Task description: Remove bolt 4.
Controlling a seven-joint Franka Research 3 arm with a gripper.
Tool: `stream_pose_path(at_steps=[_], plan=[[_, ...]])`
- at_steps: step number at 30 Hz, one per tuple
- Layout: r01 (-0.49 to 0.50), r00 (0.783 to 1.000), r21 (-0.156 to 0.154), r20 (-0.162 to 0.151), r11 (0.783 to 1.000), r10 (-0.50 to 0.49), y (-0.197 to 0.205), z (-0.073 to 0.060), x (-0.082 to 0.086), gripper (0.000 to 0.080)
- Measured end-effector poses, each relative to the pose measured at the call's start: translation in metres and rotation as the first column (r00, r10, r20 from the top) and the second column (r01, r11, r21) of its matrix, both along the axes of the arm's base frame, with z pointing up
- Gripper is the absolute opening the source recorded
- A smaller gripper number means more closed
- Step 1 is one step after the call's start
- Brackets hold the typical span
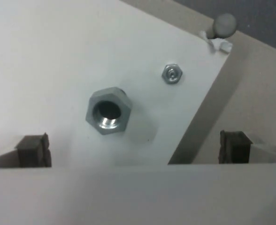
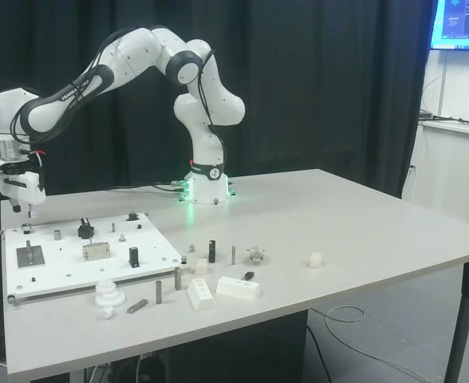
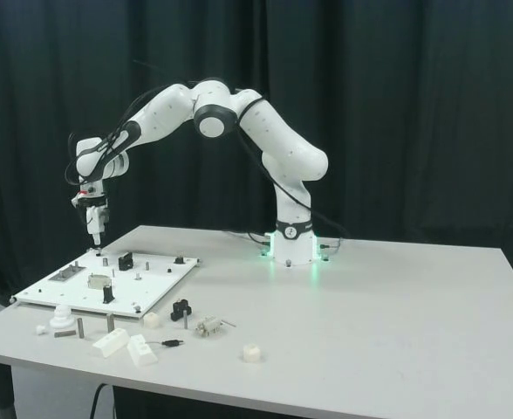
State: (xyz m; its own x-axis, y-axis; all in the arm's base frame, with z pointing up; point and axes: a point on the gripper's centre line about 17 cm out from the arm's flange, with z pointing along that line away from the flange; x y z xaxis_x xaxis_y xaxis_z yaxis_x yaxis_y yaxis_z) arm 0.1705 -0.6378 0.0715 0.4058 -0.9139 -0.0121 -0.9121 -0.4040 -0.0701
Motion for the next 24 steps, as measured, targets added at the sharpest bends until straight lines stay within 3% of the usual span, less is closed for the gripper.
stream_pose_path(at_steps=[24], plan=[[-0.023, 1.0, -0.017, -0.009, 1.0, 0.023, 0.005, -0.01, 0.008, 0.08]])
